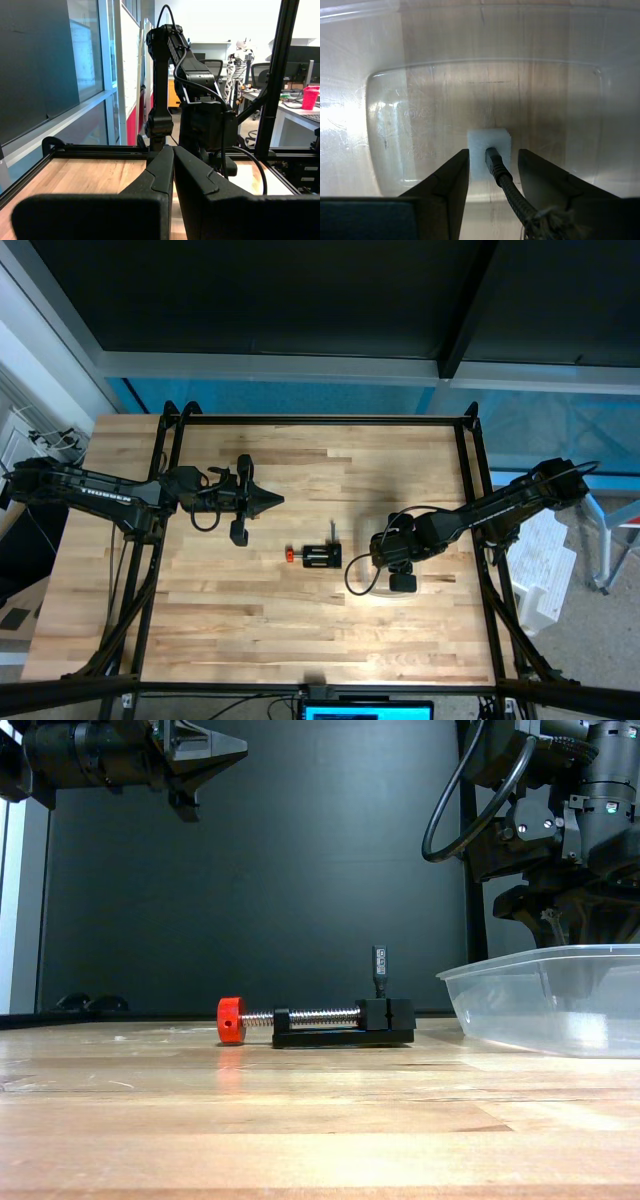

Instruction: Pick the usb-c connector and install on the hub

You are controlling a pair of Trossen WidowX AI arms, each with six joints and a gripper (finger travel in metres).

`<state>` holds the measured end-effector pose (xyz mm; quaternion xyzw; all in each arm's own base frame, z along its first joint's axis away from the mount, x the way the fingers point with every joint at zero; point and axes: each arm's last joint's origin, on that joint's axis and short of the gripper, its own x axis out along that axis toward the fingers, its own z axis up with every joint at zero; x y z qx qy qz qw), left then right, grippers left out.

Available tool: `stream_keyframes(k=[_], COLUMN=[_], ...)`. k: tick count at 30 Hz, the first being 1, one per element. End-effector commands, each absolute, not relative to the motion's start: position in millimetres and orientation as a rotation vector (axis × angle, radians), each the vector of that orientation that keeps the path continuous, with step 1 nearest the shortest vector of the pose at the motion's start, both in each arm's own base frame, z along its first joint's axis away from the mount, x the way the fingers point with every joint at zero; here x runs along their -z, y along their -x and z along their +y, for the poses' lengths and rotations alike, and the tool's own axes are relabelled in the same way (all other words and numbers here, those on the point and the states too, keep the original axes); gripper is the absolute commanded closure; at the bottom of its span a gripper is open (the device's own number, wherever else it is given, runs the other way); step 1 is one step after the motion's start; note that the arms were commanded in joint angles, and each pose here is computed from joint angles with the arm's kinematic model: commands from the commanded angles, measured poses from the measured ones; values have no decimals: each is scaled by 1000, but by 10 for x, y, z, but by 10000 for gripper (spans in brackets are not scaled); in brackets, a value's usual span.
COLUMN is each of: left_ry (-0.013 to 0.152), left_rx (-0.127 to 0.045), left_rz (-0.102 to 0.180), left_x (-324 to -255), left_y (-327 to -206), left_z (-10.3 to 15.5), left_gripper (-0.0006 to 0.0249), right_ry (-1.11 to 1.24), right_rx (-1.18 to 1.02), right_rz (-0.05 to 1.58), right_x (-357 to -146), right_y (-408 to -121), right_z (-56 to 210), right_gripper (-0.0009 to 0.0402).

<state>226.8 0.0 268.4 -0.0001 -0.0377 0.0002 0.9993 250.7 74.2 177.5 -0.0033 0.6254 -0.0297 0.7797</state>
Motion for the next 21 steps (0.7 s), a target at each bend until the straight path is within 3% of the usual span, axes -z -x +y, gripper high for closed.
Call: stream_keyframes(k=[1,21], left_ry=[0,0], left_rx=[0,0], left_rz=[-76,-76], left_x=[-2685,-2685], left_y=[-2269,-2269], left_z=[0,0], left_gripper=[243,243], right_ry=[7,8], right_rx=[64,66], right_rz=[1352,1358], right_x=[-1776,-1775], right_y=[-2506,-2501], right_z=[742,740], right_gripper=[285,353])
